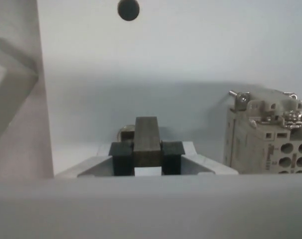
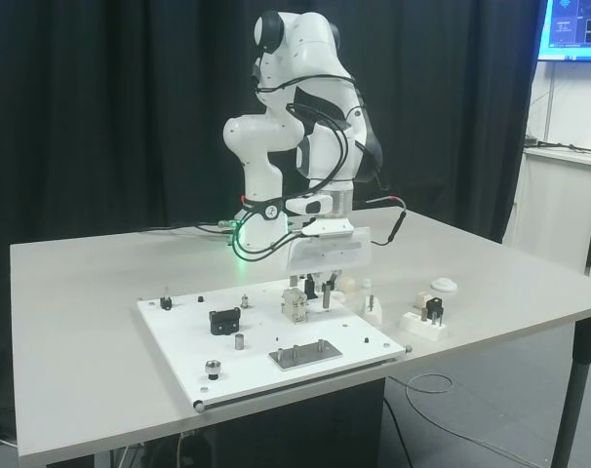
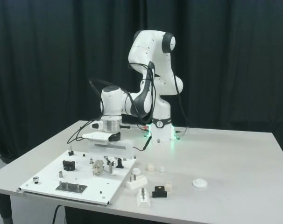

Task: Insert square peg 3.

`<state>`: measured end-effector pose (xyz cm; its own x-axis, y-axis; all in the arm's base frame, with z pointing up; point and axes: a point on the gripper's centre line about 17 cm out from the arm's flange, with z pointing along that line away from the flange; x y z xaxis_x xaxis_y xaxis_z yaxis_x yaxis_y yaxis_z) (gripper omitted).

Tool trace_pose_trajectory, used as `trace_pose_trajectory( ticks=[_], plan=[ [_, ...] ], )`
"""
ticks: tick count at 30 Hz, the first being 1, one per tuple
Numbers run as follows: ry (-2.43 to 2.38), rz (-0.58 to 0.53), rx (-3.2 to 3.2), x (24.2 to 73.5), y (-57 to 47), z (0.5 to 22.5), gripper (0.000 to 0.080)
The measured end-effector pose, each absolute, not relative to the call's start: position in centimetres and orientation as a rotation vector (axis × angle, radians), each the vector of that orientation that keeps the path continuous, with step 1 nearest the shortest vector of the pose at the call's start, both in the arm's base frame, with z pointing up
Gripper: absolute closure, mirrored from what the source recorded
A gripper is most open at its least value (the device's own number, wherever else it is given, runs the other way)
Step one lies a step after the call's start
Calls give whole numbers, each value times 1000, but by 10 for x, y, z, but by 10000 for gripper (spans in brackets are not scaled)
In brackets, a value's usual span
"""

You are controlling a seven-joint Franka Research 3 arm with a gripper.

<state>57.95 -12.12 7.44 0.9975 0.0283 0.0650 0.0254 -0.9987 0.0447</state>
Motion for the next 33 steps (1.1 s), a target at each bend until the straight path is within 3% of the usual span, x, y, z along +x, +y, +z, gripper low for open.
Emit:
trace_pose_trajectory(
  ticks=[33],
  plan=[
    [0, 73, 3122, 573, -118, 65, 690]
  ],
)
